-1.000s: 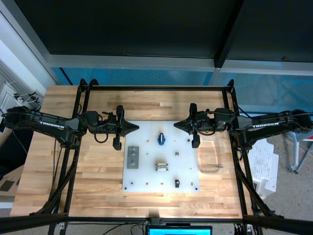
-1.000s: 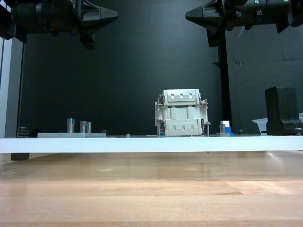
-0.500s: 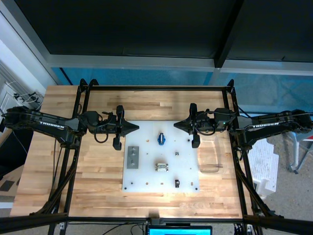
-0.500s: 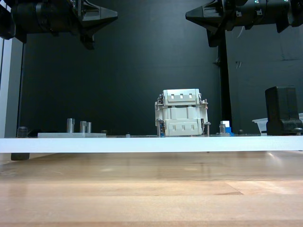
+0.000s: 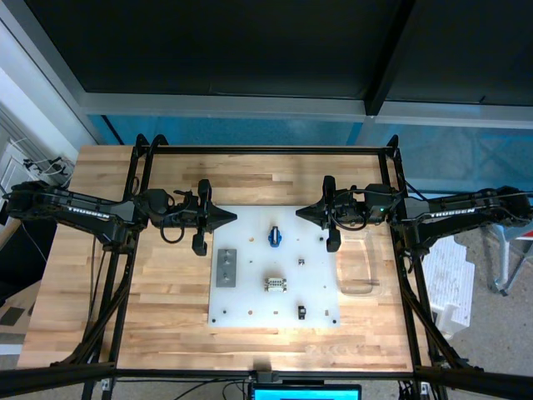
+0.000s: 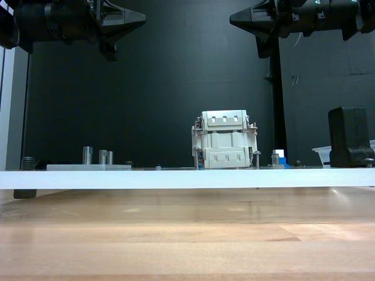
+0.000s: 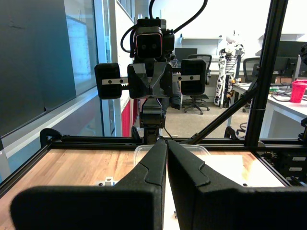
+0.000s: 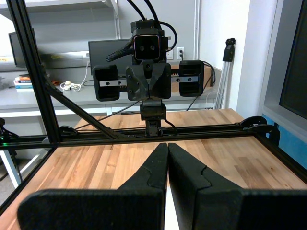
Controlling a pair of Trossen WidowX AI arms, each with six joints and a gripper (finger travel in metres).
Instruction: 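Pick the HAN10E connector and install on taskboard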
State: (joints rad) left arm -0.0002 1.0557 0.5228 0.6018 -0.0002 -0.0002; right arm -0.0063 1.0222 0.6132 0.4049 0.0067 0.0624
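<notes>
Shut jaws are shown on both arms, each pair of black fingers pressed together with nothing held between them. The left gripper (image 5: 230, 217) is held high above the far corner of the large flat white plastic taskboard (image 5: 250, 312) on the left arm's side, pointing inward. The right gripper (image 5: 301, 212) is held at a matching height above the opposite far corner, pointing back at it. The two tips are kept well apart, facing each other across the board. The small pale grey-beige rectangular HAN10E connector (image 5: 274, 285) is seated upright on the taskboard near its middle, well below both grippers and apart from them. From table height it is seen as two stacked tiers. A plain grey metal block (image 5: 226, 267) is mounted beside it toward the left arm, a blue knob-like part (image 5: 275, 236) is fixed beyond it, and a small black fitting (image 5: 301, 312) is set nearer the board's front edge. A clear plastic tray (image 5: 358, 268) is laid on the light wooden table (image 5: 150, 325) just beside the board, on the right arm's side.
</notes>
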